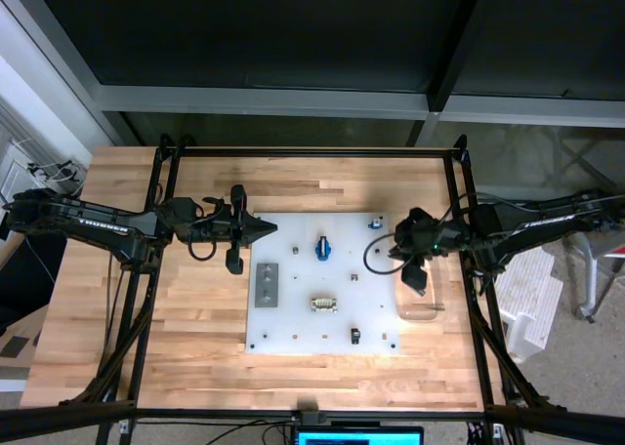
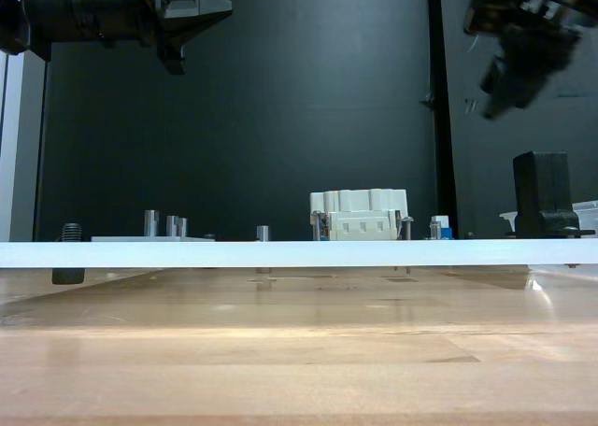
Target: Remove the 16mm bar from the taskboard and place in the container
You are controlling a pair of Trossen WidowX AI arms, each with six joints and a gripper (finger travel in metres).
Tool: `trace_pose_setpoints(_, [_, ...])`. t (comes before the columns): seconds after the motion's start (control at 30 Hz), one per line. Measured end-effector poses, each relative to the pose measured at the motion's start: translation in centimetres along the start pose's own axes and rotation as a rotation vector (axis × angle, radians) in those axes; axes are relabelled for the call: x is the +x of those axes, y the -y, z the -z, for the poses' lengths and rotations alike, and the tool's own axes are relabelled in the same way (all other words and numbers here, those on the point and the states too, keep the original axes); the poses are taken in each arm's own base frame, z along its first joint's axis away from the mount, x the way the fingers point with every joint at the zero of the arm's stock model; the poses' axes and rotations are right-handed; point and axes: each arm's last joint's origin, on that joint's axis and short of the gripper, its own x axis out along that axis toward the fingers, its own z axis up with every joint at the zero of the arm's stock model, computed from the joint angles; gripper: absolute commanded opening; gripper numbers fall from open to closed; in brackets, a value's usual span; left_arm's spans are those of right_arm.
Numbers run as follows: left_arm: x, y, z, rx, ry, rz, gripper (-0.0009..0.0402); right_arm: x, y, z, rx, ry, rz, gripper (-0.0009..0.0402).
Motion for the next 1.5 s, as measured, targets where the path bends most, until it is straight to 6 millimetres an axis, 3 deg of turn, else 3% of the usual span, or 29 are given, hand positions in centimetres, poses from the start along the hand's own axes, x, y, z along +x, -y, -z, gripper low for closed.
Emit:
trace_pose_setpoints(0.3, [0.0,0.0,0.0,0.000,0.000,0.000,0.0000,-0.3,1.6,-3.9,-0.128,0.337,-0.050,0.0002])
trace_pose_setpoints(0.53, [0.0,0.0,0.0,0.000,0.000,0.000,0.0000,-0.1,3.4,-5.5,-0.153,0.574,-0.094,0.0000])
trace_pose_setpoints(0.93, [0.0,0.0,0.0,0.000,0.000,0.000,0.0000,1.4,3.4,-4.4,-0.159,0.821,-0.180,0.0000])
trace_pose_setpoints(1.5, [0.0,0.0,0.0,0.000,0.000,0.000,0.0000,2.5,2.4,-2.8,-0.144,0.880,-0.194,0.0000])
